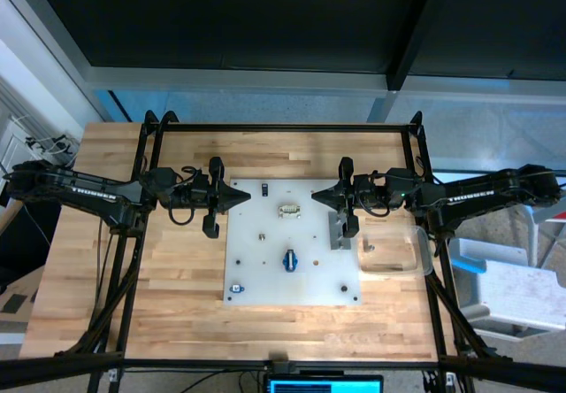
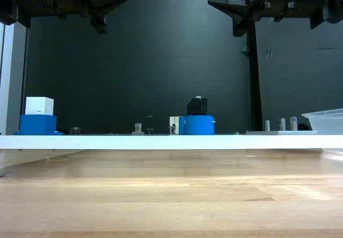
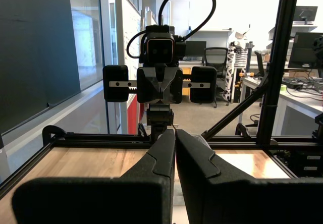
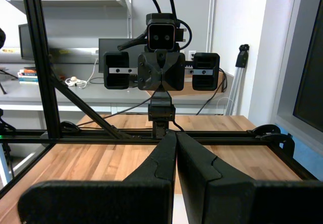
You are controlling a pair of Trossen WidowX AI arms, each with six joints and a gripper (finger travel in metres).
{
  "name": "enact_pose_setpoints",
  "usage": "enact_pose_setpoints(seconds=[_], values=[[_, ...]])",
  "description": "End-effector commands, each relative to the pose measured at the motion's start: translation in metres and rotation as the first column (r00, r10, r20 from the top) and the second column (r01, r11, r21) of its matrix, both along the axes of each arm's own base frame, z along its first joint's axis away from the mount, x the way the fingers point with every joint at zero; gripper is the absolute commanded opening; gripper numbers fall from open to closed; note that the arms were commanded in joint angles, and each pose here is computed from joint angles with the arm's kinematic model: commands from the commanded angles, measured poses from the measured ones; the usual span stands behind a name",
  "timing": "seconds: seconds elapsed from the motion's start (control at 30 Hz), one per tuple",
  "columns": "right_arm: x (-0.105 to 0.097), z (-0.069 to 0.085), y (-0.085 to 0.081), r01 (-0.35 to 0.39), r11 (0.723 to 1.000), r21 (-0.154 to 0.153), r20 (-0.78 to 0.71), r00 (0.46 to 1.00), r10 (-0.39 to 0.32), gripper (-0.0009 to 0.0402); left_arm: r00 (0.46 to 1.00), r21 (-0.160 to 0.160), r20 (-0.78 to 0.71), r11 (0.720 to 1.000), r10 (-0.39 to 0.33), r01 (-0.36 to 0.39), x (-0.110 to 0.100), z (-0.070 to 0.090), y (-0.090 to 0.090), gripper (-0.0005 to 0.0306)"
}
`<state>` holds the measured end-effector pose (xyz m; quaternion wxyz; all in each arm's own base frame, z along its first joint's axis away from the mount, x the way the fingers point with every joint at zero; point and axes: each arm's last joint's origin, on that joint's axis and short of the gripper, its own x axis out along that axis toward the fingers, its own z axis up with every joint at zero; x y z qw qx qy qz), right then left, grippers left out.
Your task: Pick the 16mm cylinder and place it in the taskboard
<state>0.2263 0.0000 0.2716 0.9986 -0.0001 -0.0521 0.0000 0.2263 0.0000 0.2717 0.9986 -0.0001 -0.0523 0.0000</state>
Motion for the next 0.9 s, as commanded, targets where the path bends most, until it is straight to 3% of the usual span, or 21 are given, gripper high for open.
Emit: enact_pose_setpoints(seconds=[0.03, 0.33, 0.37, 0.47, 0.53, 0.7, 0.9], values=[[0.0, -0.007, 0.0, 0.0, 1.0, 0.0, -0.07, 0.998, 0.0, 0.0, 1.0, 0.001, -0.003, 1.0, 0.0, 0.0, 0.0, 0.0, 0.0, 0.0], [0.0, -0.006, 0.0, -0.001, 1.0, 0.0, -0.064, 0.998, 0.001, 0.0, 1.0, 0.001, -0.003, 1.0, 0.0, 0.0, 0.0, 0.0, 0.0, 0.0], [0.0, -0.006, 0.0, -0.001, 1.0, 0.006, -0.064, 0.998, 0.001, 0.0, 1.0, 0.001, -0.003, 1.0, 0.0, 0.0, 0.0, -0.001, 0.0, 0.0], [0.001, -0.004, 0.0, -0.003, 0.998, 0.062, -0.067, 0.998, 0.008, 0.0, 1.0, 0.001, -0.003, 1.0, 0.0, 0.0, 0.0, 0.0, 0.0, 0.0], [0.002, -0.001, 0.0, -0.002, 0.998, 0.071, -0.089, 0.996, 0.008, 0.0, 1.0, 0.001, -0.003, 1.0, 0.001, 0.0, 0.0, 0.0, 0.0, 0.0], [0.007, 0.012, 0.001, 0.007, 0.997, 0.07, -0.232, 0.973, 0.01, 0.0, 1.0, 0.001, -0.003, 1.0, 0.0, 0.0, 0.0, 0.0, 0.0, 0.0], [0.005, 0.031, 0.001, 0.022, 0.998, 0.065, -0.48, 0.877, 0.012, 0.0, 1.0, 0.001, -0.003, 1.0, 0.0, 0.0, 0.0, 0.0, 0.0, 0.0]])
